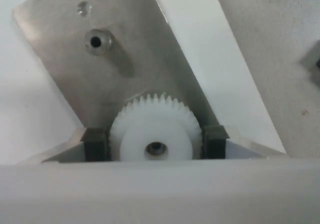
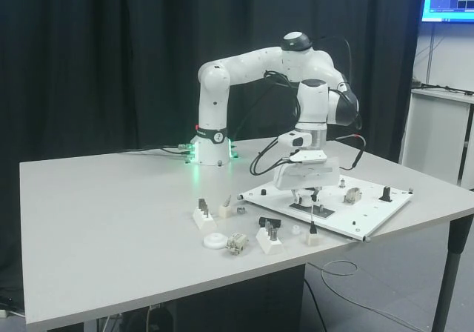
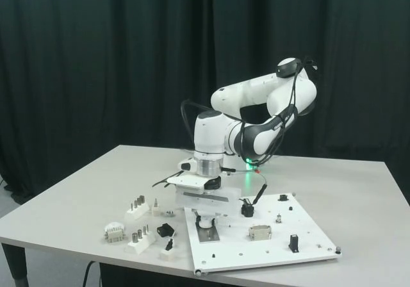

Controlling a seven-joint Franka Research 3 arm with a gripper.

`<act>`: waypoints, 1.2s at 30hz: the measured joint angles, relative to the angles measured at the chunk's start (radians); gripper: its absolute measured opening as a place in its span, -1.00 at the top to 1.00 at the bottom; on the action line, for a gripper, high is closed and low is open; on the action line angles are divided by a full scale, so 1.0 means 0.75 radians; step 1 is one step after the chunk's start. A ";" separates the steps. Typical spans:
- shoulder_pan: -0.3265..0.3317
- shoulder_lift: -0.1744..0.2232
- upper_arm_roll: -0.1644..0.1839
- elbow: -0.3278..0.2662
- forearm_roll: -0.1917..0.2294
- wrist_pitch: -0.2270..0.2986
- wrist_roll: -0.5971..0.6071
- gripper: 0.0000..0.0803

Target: Insert medium gear.

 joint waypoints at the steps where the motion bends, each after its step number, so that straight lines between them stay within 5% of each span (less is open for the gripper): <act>1: 0.000 0.000 0.000 0.000 0.000 0.000 -0.003 0.02; 18: -0.001 -0.001 -0.016 -0.001 -0.002 -0.003 -0.010 0.01; 19: 0.000 -0.001 -0.022 -0.001 -0.003 -0.004 -0.006 -0.63; 28: 0.002 -0.002 -0.091 -0.002 -0.055 -0.053 0.040 -0.63; 29: 0.002 -0.002 -0.097 -0.002 -0.058 -0.059 0.040 -0.98; 36: 0.002 -0.003 -0.128 -0.002 -0.066 -0.099 0.049 -0.98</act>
